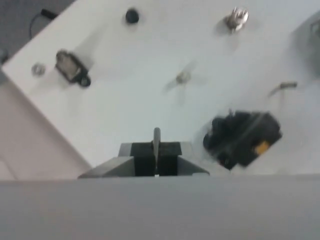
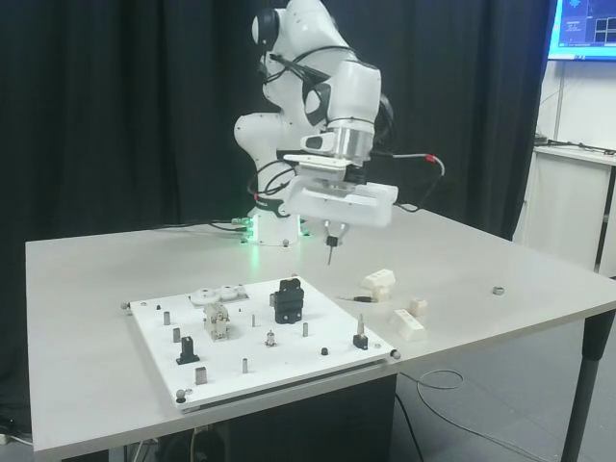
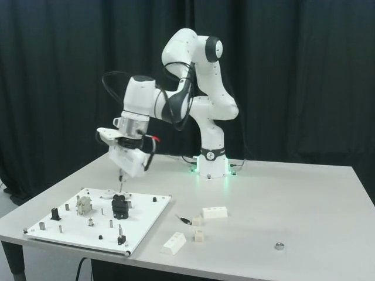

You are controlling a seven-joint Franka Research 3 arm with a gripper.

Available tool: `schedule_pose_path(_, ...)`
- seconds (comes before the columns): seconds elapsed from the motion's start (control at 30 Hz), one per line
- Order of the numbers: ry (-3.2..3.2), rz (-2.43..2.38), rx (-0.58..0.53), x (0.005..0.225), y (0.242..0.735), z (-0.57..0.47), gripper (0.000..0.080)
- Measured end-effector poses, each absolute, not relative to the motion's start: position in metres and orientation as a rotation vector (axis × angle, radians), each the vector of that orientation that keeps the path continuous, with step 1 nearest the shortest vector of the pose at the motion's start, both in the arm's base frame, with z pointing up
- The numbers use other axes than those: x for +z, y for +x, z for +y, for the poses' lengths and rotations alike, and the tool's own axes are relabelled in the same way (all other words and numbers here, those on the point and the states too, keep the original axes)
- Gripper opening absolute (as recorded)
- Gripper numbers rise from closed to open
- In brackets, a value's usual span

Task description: Insert round peg 1.

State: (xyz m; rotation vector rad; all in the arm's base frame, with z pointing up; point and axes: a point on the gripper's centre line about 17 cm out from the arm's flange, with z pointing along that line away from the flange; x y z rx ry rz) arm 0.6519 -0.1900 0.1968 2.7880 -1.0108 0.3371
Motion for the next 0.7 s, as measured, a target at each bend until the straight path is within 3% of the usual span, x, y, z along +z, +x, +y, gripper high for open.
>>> schedule_pose_path(0.7, 2.779, -1.063, 0.322, 0.189, 0.698, -0.275, 0.0014)
